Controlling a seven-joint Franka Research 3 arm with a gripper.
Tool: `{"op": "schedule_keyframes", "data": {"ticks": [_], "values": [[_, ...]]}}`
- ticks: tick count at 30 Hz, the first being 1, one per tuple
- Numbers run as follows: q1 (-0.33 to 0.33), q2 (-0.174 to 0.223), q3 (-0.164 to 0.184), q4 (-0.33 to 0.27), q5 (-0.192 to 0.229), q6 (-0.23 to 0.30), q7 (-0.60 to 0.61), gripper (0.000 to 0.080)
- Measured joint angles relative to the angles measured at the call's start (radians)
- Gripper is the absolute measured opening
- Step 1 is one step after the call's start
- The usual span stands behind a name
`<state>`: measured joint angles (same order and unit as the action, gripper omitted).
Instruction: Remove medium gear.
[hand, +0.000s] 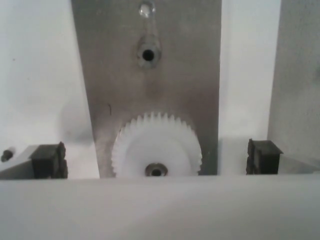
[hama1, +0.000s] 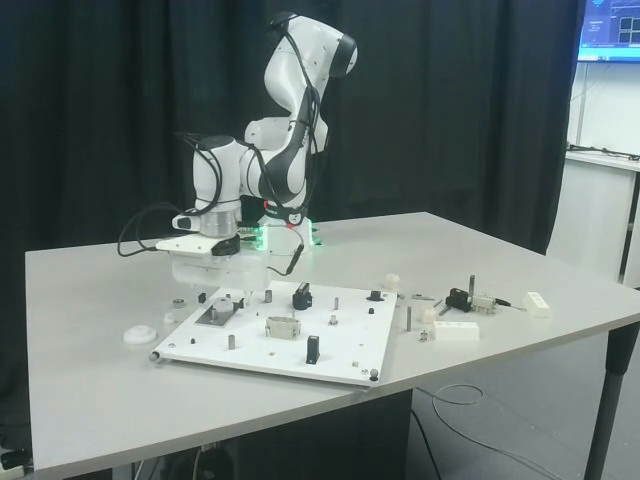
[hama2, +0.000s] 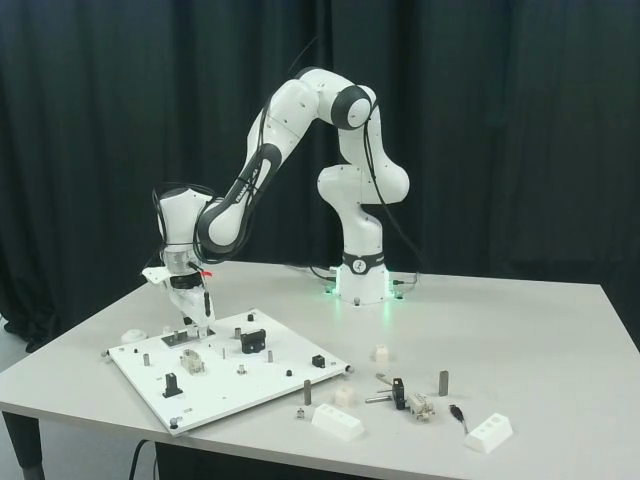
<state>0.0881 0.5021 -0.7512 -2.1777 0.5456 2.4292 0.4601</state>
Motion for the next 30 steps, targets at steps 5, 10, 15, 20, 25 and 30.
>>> {"op": "schedule_keyframes", "data": {"ticks": [5, 10, 15, 20, 25, 30], "values": [[0.0, 0.0, 0.0, -0.001, 0.0, 0.003, 0.0, 0.08], [0.001, 0.0, 0.001, -0.005, 0.0, 0.009, 0.0, 0.08], [0.002, 0.0, 0.003, -0.009, 0.0, 0.016, 0.0, 0.08], [0.002, 0.0, 0.005, -0.012, 0.005, 0.018, 0.0, 0.08], [0.002, 0.0, 0.007, -0.014, 0.006, 0.02, 0.0, 0.08], [0.002, 0.0, 0.007, -0.014, 0.007, 0.02, 0.0, 0.08]]}}
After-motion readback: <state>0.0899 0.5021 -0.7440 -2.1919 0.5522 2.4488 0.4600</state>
